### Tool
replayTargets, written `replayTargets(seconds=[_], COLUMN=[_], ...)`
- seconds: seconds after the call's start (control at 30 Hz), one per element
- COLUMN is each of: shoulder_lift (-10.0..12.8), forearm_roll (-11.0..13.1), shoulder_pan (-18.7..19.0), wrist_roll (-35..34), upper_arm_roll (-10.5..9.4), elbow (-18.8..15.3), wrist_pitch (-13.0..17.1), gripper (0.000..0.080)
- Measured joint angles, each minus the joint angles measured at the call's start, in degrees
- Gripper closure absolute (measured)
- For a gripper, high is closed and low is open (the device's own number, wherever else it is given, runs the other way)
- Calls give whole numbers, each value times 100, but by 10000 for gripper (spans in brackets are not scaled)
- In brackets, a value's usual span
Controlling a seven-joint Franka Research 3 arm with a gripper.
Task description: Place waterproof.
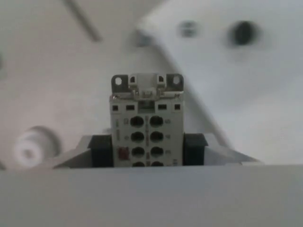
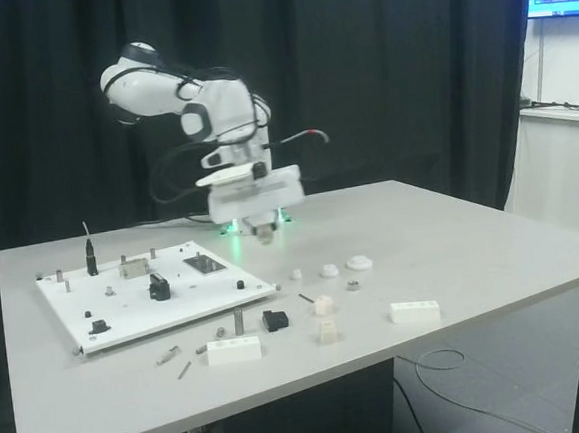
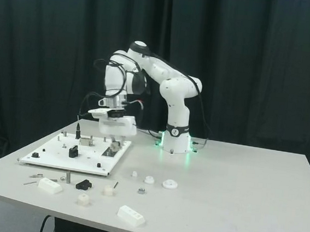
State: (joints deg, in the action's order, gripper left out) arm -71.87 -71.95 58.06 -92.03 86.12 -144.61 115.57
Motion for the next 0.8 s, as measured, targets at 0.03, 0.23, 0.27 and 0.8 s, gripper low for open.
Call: replayTargets(seconds=[0.03, 0.23, 0.27, 0.8], shoulder_lift=[2, 24, 29, 108], forearm_roll=[-5, -125, -160, -891], shoulder_pan=[115, 818, 935, 2881], wrist_roll=[-62, -501, -591, -1867], upper_arm_roll=[2, 16, 22, 393], elbow=[5, 48, 60, 571], wrist_pitch=[14, 125, 140, 222], gripper=[493, 493, 493, 493])
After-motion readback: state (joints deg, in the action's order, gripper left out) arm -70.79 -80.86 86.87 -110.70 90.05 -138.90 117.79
